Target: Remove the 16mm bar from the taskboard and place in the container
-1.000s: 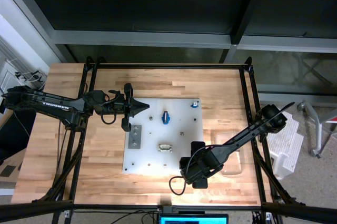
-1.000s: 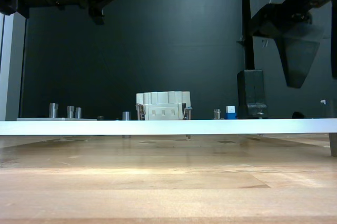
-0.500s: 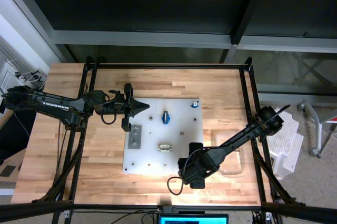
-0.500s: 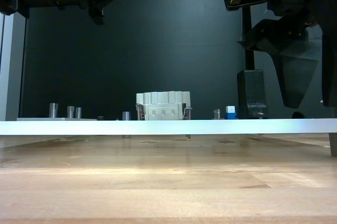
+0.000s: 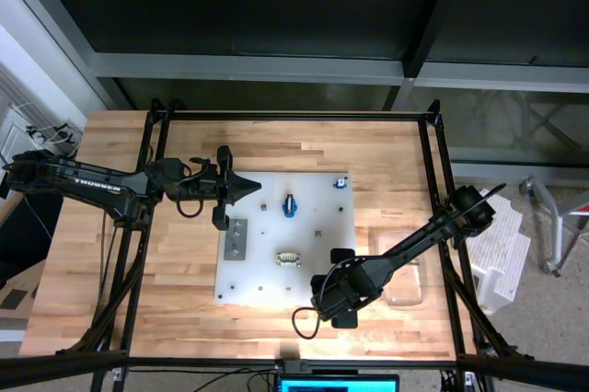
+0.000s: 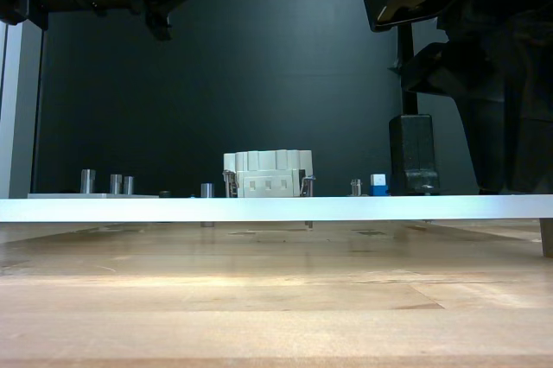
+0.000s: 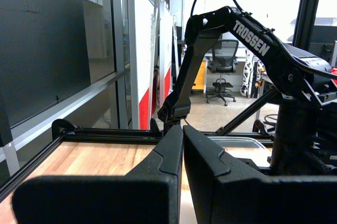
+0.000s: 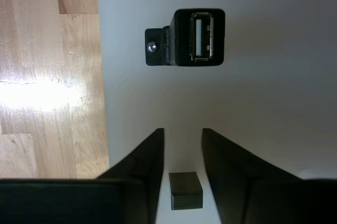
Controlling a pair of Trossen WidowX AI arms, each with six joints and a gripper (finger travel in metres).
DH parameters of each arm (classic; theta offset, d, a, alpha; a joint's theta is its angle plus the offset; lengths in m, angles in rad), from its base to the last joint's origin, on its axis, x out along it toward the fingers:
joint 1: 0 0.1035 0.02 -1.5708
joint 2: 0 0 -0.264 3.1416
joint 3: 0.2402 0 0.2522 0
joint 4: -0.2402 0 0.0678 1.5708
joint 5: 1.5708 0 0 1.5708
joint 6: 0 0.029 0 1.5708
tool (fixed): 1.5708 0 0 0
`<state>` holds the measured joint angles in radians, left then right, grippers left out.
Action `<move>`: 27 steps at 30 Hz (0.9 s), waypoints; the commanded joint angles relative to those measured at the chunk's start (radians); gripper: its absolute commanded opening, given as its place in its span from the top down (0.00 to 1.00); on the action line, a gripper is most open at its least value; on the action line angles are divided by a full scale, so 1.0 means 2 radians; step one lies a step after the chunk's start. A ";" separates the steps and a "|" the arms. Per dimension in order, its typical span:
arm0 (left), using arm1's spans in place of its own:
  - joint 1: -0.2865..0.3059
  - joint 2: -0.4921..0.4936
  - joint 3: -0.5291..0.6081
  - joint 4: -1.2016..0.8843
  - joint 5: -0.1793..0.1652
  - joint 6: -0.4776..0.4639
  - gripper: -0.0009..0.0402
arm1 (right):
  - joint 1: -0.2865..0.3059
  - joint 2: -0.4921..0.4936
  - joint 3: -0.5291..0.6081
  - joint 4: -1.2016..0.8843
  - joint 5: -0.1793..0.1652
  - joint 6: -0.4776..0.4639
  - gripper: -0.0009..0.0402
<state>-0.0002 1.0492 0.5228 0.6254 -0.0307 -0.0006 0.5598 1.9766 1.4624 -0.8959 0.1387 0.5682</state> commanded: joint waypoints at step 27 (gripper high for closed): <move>0.000 0.000 0.000 0.000 0.000 0.000 0.98 | -0.002 -0.070 -0.002 -0.037 0.000 0.000 0.98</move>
